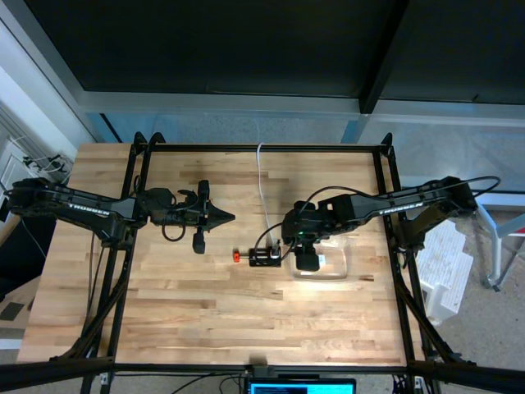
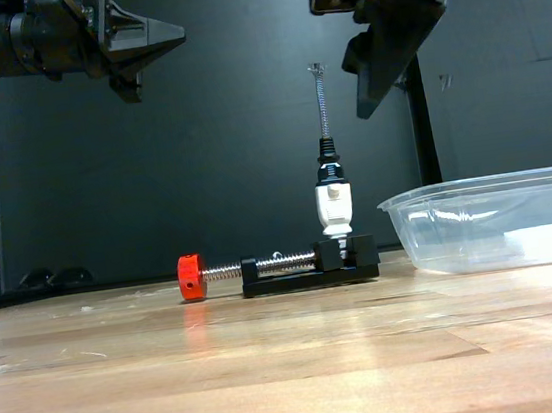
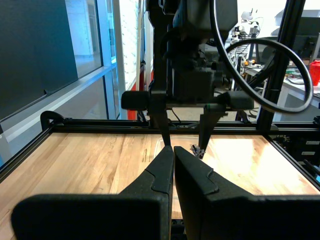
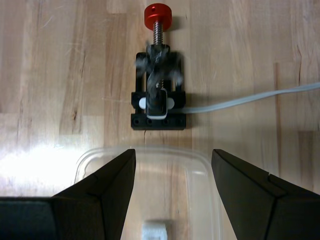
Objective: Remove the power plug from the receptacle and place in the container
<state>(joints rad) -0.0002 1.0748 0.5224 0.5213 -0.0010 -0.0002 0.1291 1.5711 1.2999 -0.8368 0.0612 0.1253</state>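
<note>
While the right gripper (image 4: 172,151) hangs over the container (image 2: 428,213) with jaws spread wide and empty, the power plug (image 2: 327,165) stands upright in the receptacle (image 2: 309,266), below and leftward of it; the left gripper (image 1: 225,217), closed, hovers well apart, so the right arm is nearer.

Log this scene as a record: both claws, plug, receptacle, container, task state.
left claw: shut, raised above the table, left of the receptacle, holding nothing
right claw: open, empty, above the container's edge nearest the receptacle
power plug: upright, seated in the receptacle
receptacle: on the table beside the container, orange knob pointing away from it
container: holds only a white label
task state: plug not yet removed
</note>
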